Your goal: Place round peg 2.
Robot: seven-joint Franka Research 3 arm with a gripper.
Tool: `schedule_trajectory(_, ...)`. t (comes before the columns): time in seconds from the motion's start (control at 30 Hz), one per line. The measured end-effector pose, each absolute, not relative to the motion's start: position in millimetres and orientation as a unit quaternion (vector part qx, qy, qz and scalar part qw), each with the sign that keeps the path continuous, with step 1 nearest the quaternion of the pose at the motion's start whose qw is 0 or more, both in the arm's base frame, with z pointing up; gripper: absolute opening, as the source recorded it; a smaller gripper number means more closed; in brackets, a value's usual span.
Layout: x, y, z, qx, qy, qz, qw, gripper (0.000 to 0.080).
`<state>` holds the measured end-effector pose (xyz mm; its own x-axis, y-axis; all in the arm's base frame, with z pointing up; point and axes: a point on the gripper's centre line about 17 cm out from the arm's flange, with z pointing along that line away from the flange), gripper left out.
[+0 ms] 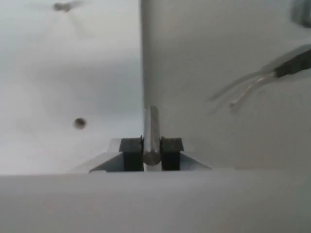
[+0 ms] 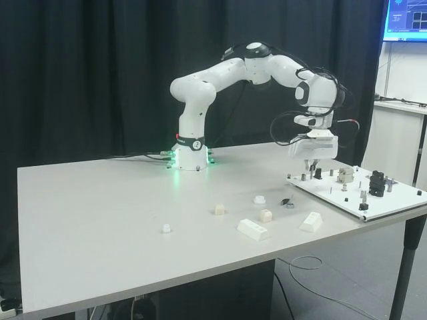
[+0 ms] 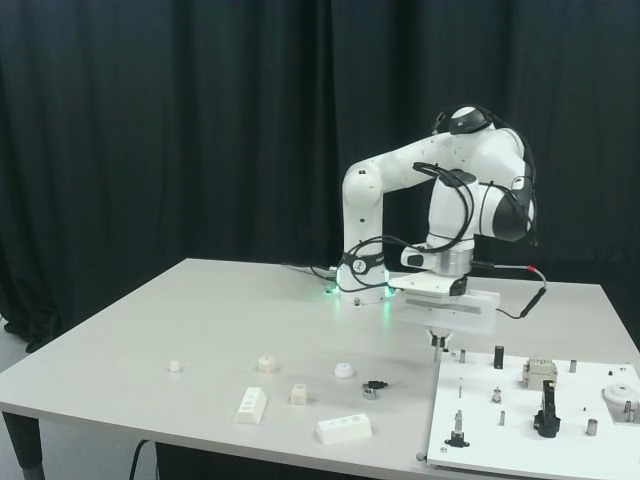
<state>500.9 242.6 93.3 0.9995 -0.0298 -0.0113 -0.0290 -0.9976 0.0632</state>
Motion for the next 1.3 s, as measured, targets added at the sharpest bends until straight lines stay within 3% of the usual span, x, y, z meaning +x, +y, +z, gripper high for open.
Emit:
schedule_trajectory(0.47, 519, 200, 86, 1.0, -0.012, -0.011, 0.024, 0.0075)
schedule_trajectory(0.87, 530, 183, 61, 1.0, 0.021, -0.022, 0.005, 0.0075)
schedule_trajectory(1.3, 540, 171, 37, 0.999, 0.036, -0.038, 0.004, 0.0075)
